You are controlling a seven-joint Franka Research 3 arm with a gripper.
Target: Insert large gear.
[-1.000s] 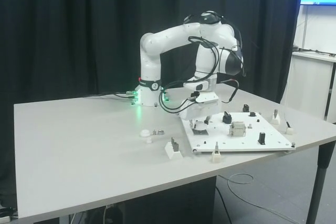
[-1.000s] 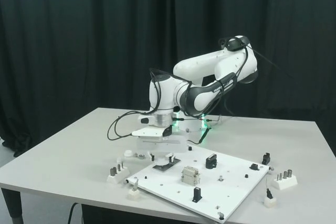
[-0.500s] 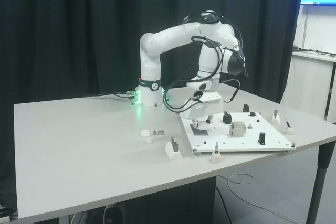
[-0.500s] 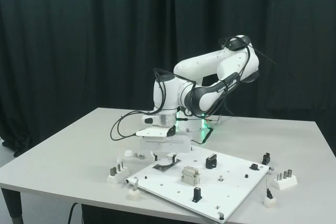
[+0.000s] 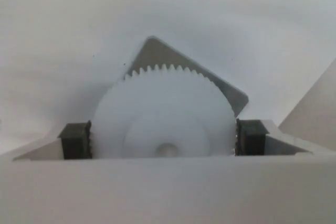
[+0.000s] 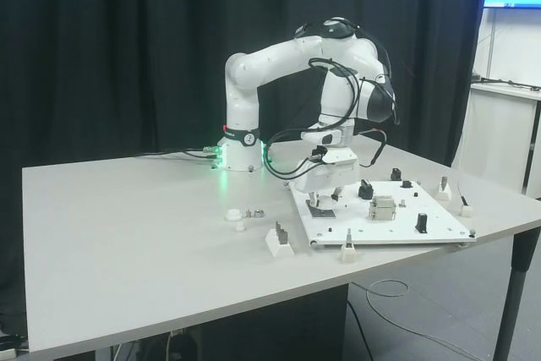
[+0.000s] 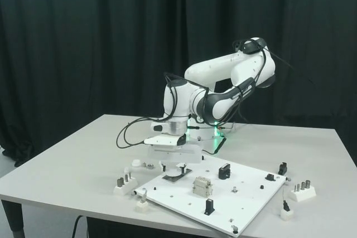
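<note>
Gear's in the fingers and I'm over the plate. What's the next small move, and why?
Probably a short, slow descent straight down. The wrist view shows the large gear clamped between both black pads, with the grey plate lying directly beneath it. In the room view the gripper hangs just above the white board, so little travel remains.

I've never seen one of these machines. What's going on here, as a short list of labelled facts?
arm: white, bolted on a grey table
end effector: shut on a white gear, a black pad on each side of it
gear position: held just above a grey plate
plate location: on the white board, at the corner nearest the arm's base
other parts: small black and grey fittings on the board and beside it on the table
</note>
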